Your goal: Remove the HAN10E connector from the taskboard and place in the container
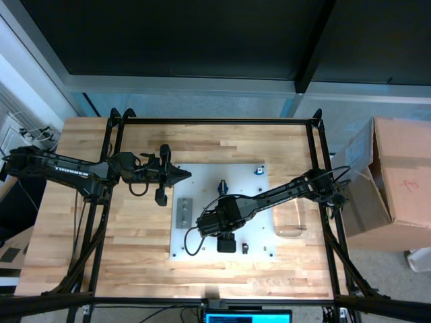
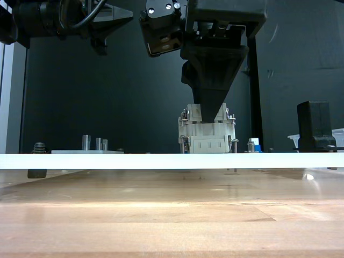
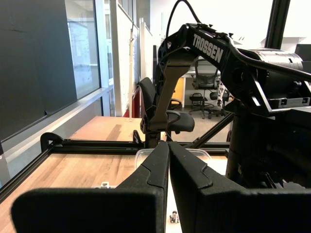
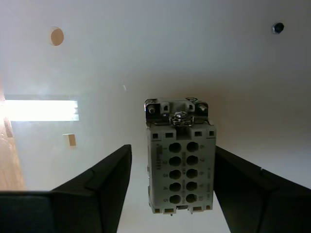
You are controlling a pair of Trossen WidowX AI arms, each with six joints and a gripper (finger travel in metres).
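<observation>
The HAN10E connector (image 4: 180, 165) is a grey block with two rows of pin holes. It stands upright in its seat on the white taskboard (image 1: 202, 250), as the low view shows (image 2: 207, 137). My right gripper (image 4: 172, 148) hangs directly over it, open, with one finger (image 4: 104, 174) on each side and small gaps to the connector. In the high view the right gripper (image 1: 225, 241) hides the connector. My left gripper (image 1: 187, 174) is shut on nothing, held above the board's far left edge. The clear container (image 1: 291, 219) sits right of the board.
A grey metal block (image 1: 183, 212) and a small blue part (image 1: 223, 185) are on the board. A black block (image 2: 316, 126) stands at the board's right in the low view. A cardboard box (image 1: 397, 182) sits beyond the table's right edge. Black frame rails surround the table.
</observation>
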